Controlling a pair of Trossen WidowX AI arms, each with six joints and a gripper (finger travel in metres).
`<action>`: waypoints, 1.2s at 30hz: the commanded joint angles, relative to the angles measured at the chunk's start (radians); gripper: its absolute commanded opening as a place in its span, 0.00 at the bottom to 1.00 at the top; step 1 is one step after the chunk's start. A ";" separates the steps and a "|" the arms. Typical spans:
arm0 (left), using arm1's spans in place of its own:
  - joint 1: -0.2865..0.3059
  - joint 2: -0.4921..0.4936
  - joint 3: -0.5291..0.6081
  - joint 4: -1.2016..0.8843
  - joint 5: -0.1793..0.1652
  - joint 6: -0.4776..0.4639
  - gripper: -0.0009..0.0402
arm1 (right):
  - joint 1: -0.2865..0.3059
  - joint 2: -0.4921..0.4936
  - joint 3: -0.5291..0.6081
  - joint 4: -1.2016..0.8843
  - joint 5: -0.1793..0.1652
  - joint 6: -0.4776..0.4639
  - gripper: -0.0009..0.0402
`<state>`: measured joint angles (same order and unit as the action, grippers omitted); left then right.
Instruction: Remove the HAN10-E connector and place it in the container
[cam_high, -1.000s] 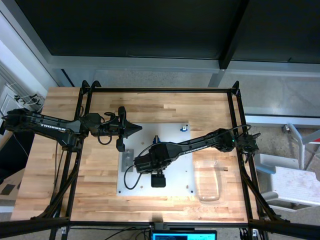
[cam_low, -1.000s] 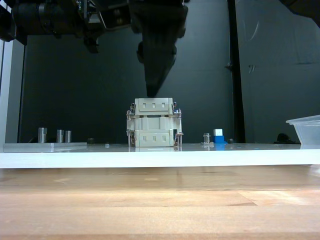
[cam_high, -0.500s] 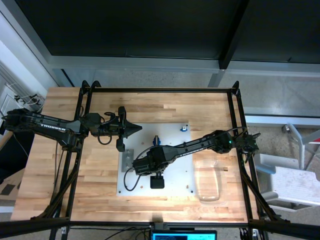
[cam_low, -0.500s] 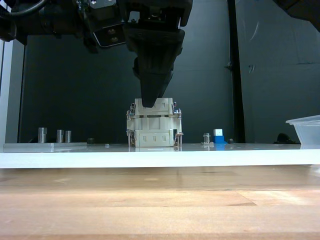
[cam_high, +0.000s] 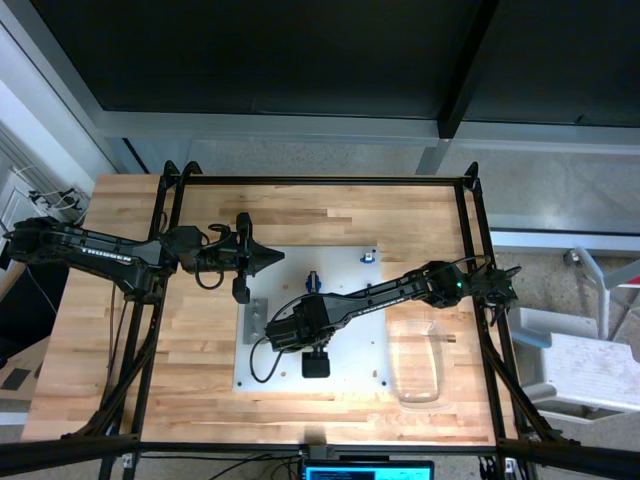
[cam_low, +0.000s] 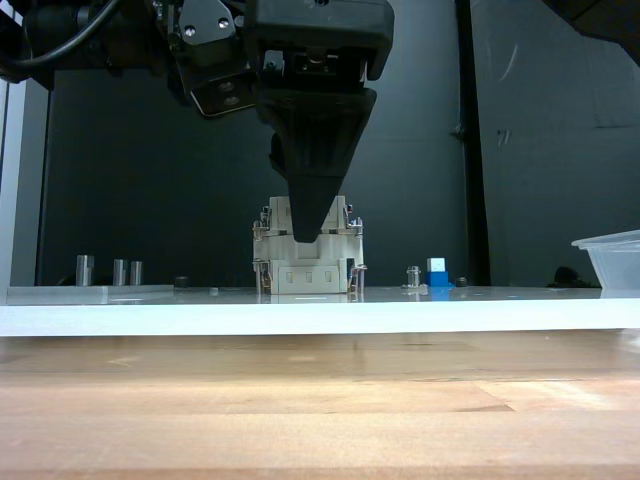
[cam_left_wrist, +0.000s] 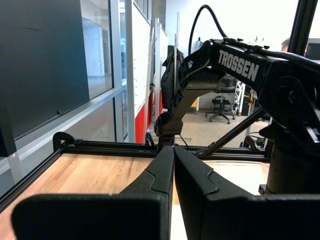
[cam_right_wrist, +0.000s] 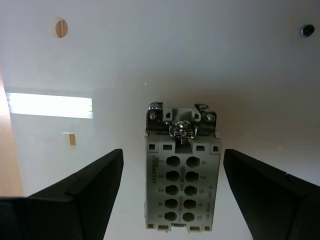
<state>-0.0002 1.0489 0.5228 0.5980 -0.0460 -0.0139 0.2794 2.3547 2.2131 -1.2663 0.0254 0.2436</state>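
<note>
right pincer (cam_right_wrist: 171, 156) astride connector (cam_right_wrist: 181, 175), left pincer (cam_left_wrist: 173, 150) by board (cam_high: 356, 362)

Pale plastic HAN10-E connector (cam_right_wrist: 181, 185), metal screws (cam_right_wrist: 181, 127); glossy white board (cam_right_wrist: 225, 60); wooden table (cam_high: 200, 330); clear plastic container (cam_high: 415, 403).

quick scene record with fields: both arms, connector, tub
left gripper: parked above the far left edge of the white board, jaws shut
right gripper: low over the HAN10-E connector, jaws open on either side, not touching it
connector: upright on its base on the board, not lifted
container: right of the board, apart from both grippers
</note>
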 joint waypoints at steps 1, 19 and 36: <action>0.000 0.000 0.000 -0.002 0.000 0.000 0.02 | 0.000 -0.005 0.001 0.000 0.000 -0.003 0.64; 0.000 0.000 0.000 -0.017 0.000 0.000 0.02 | 0.000 -0.010 0.002 0.003 0.000 -0.025 0.18; 0.000 0.000 0.000 -0.018 0.000 0.000 0.02 | 0.003 -0.051 0.002 -0.011 -0.003 -0.028 0.04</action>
<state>-0.0002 1.0489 0.5224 0.5789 -0.0460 -0.0143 0.2832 2.3070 2.2154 -1.2732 0.0185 0.2115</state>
